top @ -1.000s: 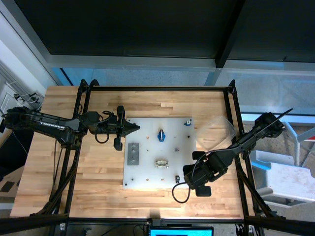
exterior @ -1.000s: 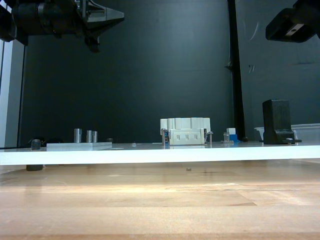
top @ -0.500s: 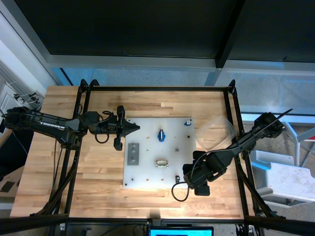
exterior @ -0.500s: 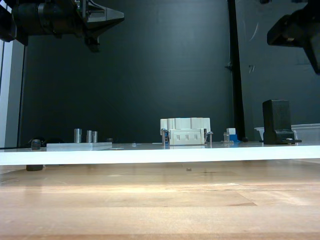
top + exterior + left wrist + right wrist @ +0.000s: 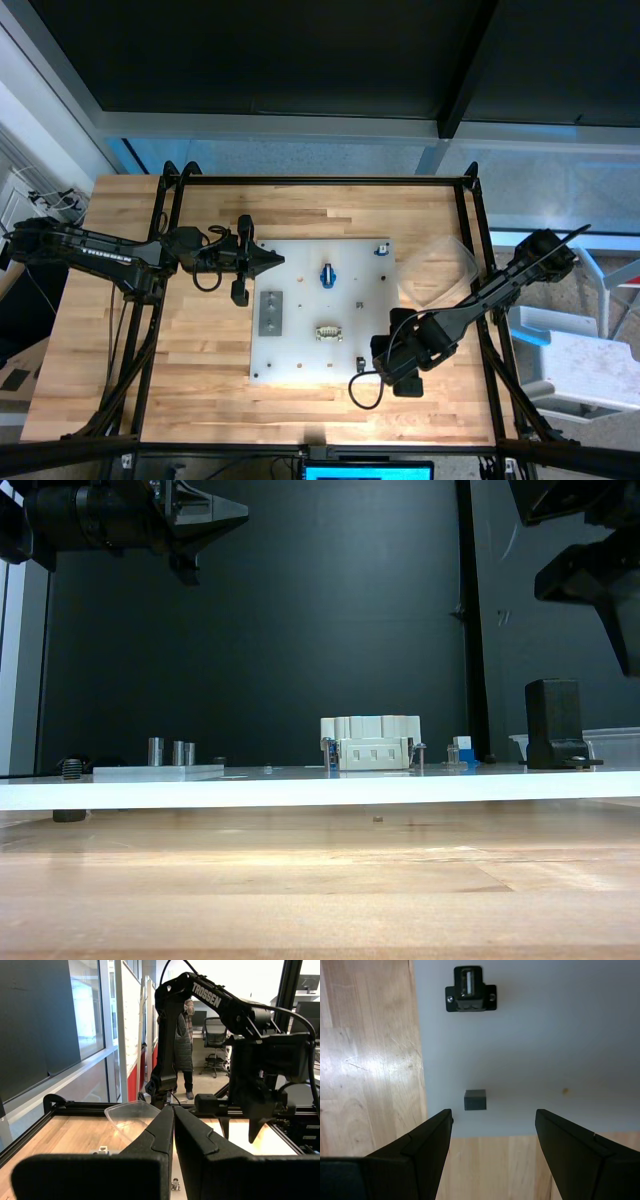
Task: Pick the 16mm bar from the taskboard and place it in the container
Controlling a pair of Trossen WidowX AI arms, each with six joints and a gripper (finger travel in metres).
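Low view: right tool (image 5: 592, 578) lower

Left gripper (image 5: 277, 260) over taskboard (image 5: 300, 345) far-left corner; right gripper (image 5: 384, 352) above near-right edge; container (image 5: 437, 268) just beside board's right side

- A butcher-block wooden table (image 5: 110, 340) fills the middle of the high view, its planks running left to right.
- A black metal frame (image 5: 320, 181) runs around the tabletop, and one of its posts (image 5: 467, 620) stands upright against the dark backdrop in the low view.
- A lit blue screen (image 5: 368, 470) sits at the table's near edge.
- White bins (image 5: 590, 370) stand on the floor beyond the table's right side.
- Loose cables (image 5: 50, 200) lie off the table's far-left corner.
- In the left wrist view, a person in a dark coat (image 5: 185, 1050) stands in the office behind the table, near an office chair (image 5: 216, 1040).
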